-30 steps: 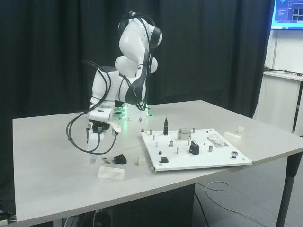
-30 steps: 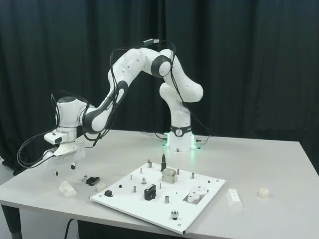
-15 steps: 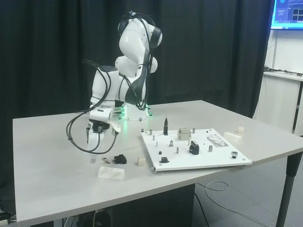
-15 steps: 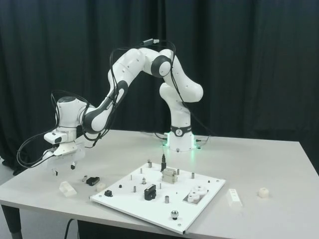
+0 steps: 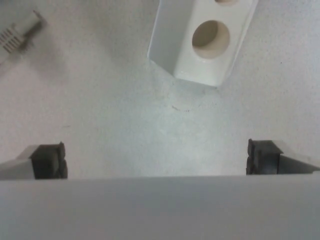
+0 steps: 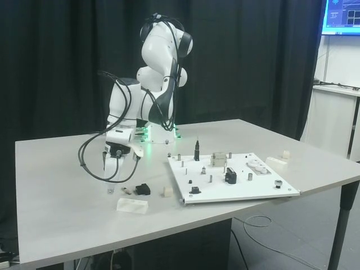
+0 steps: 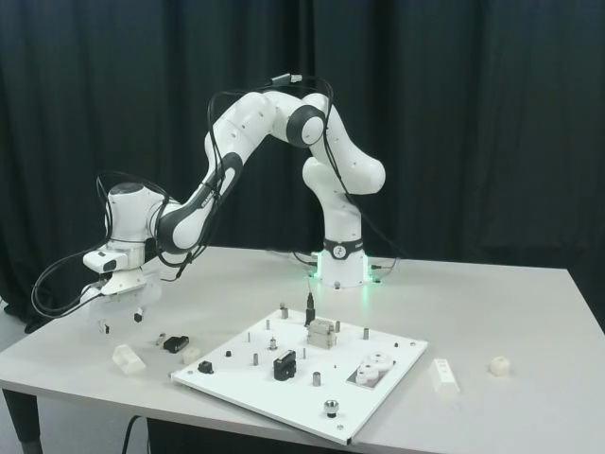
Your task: Remove square peg 2.
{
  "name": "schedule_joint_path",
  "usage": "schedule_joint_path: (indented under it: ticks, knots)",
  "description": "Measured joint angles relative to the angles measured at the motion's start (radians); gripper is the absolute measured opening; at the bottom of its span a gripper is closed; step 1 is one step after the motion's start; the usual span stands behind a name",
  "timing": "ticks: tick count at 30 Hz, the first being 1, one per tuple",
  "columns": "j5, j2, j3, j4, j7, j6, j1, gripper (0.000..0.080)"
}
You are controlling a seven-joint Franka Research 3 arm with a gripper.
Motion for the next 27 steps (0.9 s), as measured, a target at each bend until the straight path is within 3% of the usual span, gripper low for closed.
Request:
schedule_joint_path:
  ticks: [13, 27]
  knots:
    - [0.010, -0.001, 0.000, 0.000, 0.002, -0.015, 0.001, 0.0800]
    - [0.057, -0.040, -0.001, -0.003, 0.099, -0.160, 0.029, 0.0800]
